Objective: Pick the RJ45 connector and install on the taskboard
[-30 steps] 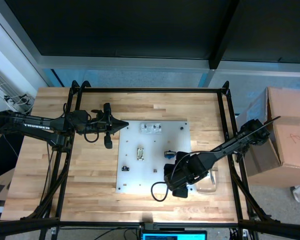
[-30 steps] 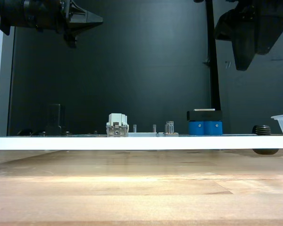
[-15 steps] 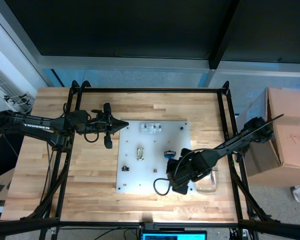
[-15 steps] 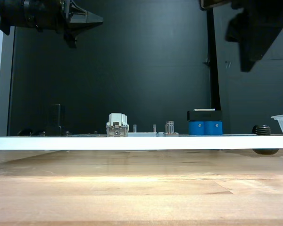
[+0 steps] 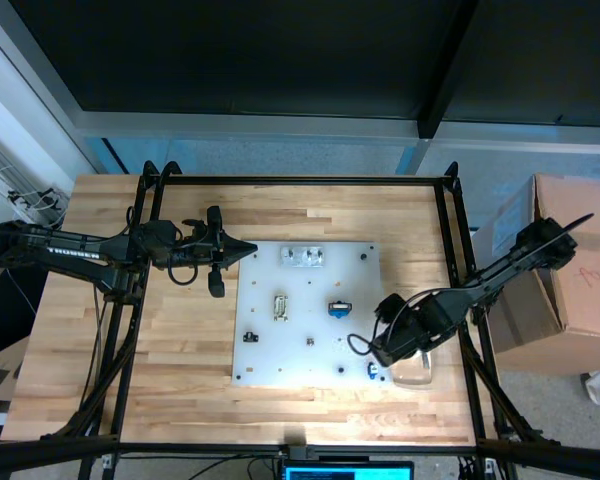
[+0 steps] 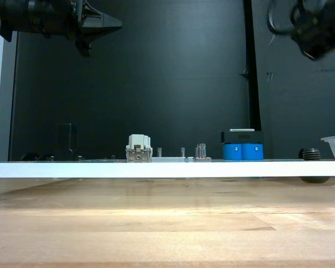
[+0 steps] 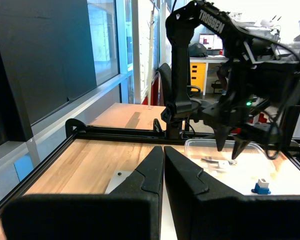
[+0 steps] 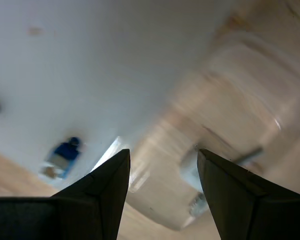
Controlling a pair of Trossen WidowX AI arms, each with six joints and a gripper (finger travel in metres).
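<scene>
A small blue and grey part, which I take for the RJ45 connector [image 5: 373, 372] [image 8: 64, 153] [image 7: 261, 186], sits on the white taskboard [image 5: 280, 350] near its front right corner, free of both grippers. I cannot tell whether it is in a seat. My right gripper [image 5: 378, 354] [image 8: 162, 152] [image 7: 231, 147] hovers open and empty just right of it, over the board's edge and the clear tray [image 5: 420, 374]. High above the board's far left edge, my left gripper [image 5: 250, 248] [image 7: 163, 147] [image 6: 118, 23] is shut on nothing.
A blue block with a black top [image 5: 337, 309] [image 6: 243, 149] and a grey socket [image 5: 279, 306] [image 6: 138, 149] stand on the board. A small metal piece [image 7: 217, 163] lies in the tray. Black frame rails [image 5: 450, 260] ring the table. A cardboard box [image 5: 570, 270] stands off the right side.
My right gripper has risen and swung right, from over the board's front right part toward the tray. The small blue part beneath it now shows on the board. The left arm is unmoved.
</scene>
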